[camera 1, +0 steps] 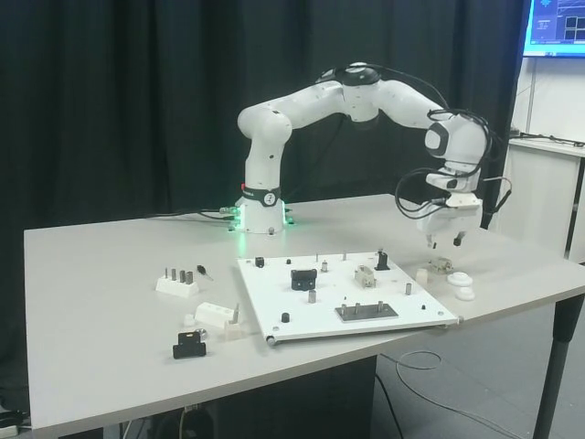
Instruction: Pick waterproof.
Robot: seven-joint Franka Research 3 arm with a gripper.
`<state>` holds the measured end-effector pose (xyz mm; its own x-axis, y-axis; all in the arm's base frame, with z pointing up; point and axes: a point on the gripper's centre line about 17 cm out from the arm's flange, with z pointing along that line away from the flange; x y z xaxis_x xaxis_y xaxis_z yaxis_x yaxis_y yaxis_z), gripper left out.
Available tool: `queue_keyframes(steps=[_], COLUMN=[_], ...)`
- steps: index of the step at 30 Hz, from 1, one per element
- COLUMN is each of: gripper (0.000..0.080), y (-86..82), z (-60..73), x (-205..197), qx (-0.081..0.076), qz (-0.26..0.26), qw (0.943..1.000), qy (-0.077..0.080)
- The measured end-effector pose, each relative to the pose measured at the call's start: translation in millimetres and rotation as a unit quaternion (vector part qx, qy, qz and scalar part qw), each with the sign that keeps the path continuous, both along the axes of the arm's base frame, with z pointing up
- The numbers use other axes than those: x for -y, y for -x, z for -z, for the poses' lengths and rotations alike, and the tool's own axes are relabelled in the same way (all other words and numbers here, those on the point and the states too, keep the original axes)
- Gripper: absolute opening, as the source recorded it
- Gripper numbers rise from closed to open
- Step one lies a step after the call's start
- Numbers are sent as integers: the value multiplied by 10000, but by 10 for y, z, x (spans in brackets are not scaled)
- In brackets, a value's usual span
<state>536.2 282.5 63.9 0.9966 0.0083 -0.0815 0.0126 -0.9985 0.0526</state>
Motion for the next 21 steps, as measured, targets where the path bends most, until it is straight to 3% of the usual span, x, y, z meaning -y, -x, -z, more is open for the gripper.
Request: queue_keyframes(steps=[8, 21], gripper=[800, 800], y=[25, 56], z=[226, 440], x=[-62, -102], qx=[-71, -105], qz=[-108, -97], qw=[9998, 9996], qy=[-168, -234])
